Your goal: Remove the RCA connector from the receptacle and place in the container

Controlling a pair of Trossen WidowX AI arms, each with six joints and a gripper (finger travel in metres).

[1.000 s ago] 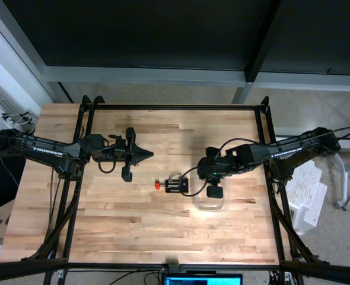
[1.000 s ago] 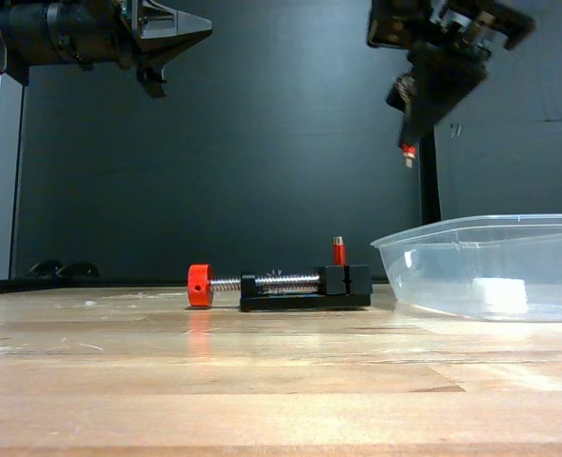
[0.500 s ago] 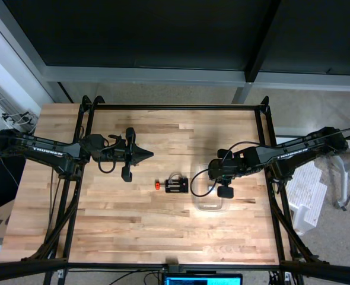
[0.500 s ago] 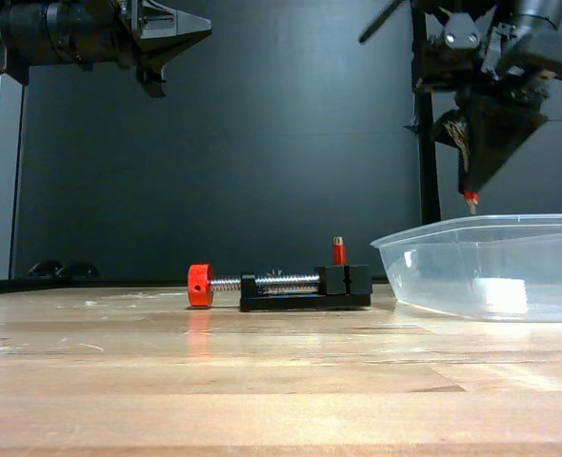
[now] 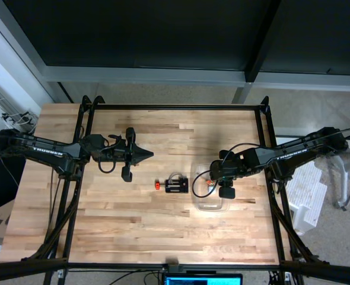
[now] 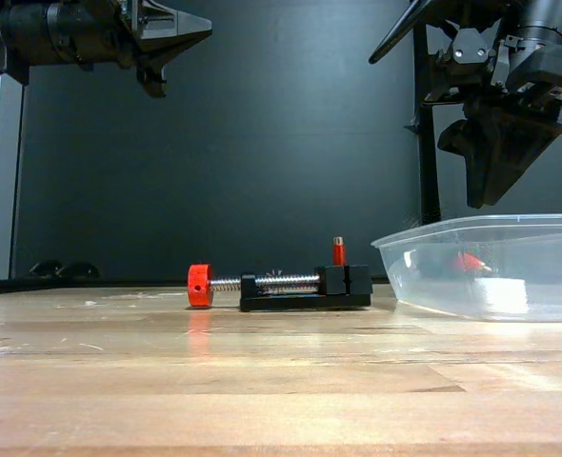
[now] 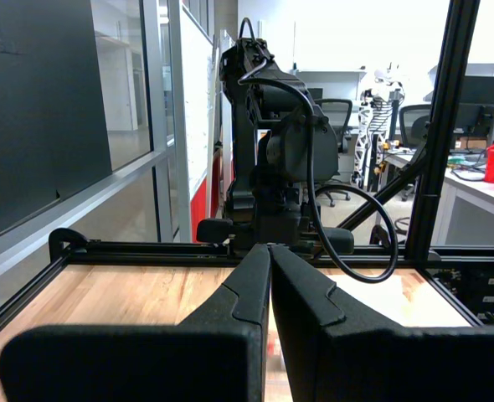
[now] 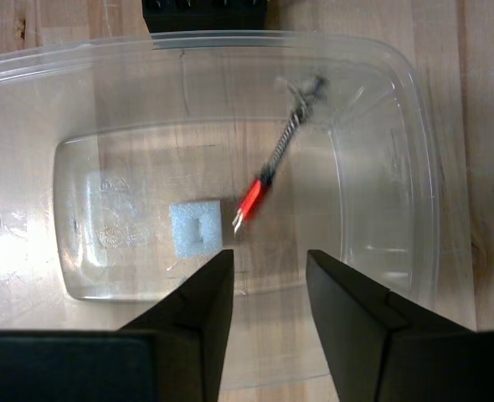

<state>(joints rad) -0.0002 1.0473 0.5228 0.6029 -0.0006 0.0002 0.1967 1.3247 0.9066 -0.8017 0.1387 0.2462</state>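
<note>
The RCA connector [image 8: 272, 172], a slim silvery plug with a red tip, lies loose inside the clear container [image 8: 398, 126]. It shows through the tub wall in the low view as the connector [image 6: 471, 263]. My right gripper [image 8: 268, 285] hangs open just above the container [image 6: 548, 228], holding nothing. The receptacle [image 5: 176, 186], a black block with a red-orange knob, sits left of the container [image 5: 210, 206]. My left gripper [image 5: 148, 155] is shut and empty, raised high over the table left of the receptacle [image 6: 305, 286].
A small white square piece [image 8: 197, 228] lies on the container's floor beside the connector's red tip. A short red stub [image 6: 338, 250] stands up from the receptacle. Black frame rails [image 5: 175, 107] border the wooden table [image 5: 133, 231].
My right gripper came down over the container, opened and let go of the connector, which now lies inside the tub. The left arm has not moved.
</note>
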